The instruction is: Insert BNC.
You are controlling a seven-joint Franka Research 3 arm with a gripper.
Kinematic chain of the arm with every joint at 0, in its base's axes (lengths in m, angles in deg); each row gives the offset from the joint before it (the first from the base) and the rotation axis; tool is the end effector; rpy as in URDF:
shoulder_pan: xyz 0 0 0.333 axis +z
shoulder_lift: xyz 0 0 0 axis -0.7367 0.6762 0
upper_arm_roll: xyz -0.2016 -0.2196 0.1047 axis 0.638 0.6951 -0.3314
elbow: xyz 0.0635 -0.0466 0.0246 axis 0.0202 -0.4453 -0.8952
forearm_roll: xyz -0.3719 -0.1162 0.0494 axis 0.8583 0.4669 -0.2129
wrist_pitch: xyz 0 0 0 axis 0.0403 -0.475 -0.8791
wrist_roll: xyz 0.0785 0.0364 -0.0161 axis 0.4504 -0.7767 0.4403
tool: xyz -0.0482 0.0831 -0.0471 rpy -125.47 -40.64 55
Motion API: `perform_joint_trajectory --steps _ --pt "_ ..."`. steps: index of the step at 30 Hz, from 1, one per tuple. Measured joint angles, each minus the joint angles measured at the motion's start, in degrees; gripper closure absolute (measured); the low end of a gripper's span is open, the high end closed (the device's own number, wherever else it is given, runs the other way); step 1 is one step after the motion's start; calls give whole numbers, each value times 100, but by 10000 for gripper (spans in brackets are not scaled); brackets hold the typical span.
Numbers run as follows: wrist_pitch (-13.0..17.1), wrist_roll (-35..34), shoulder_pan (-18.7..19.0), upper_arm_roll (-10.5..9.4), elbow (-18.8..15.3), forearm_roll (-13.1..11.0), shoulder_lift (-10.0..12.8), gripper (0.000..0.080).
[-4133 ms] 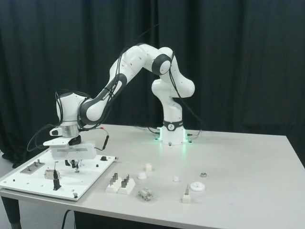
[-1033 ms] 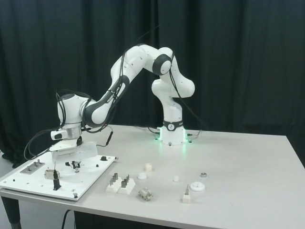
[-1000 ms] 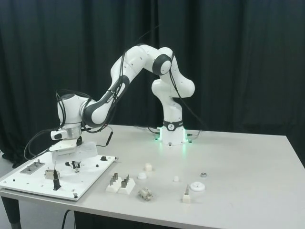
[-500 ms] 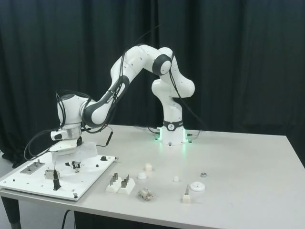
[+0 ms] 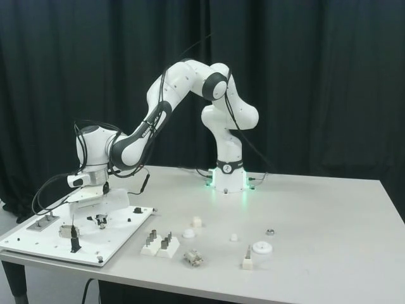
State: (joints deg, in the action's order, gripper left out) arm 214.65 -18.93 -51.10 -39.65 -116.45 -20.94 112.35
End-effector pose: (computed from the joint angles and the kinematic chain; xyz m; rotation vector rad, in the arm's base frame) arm 0.5724 -0.3476 0.2181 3.1169 -0.1434 -0.1023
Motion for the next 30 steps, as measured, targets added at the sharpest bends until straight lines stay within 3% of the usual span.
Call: perform_joint_trajectory --steps 16,24,30 --pt "0 -22 -41 -36 9 -6 1 682" --pt "-16 -611 -54 -36 12 -37 -5 682" --pt "-19 -625 -54 -39 13 -36 -6 682"
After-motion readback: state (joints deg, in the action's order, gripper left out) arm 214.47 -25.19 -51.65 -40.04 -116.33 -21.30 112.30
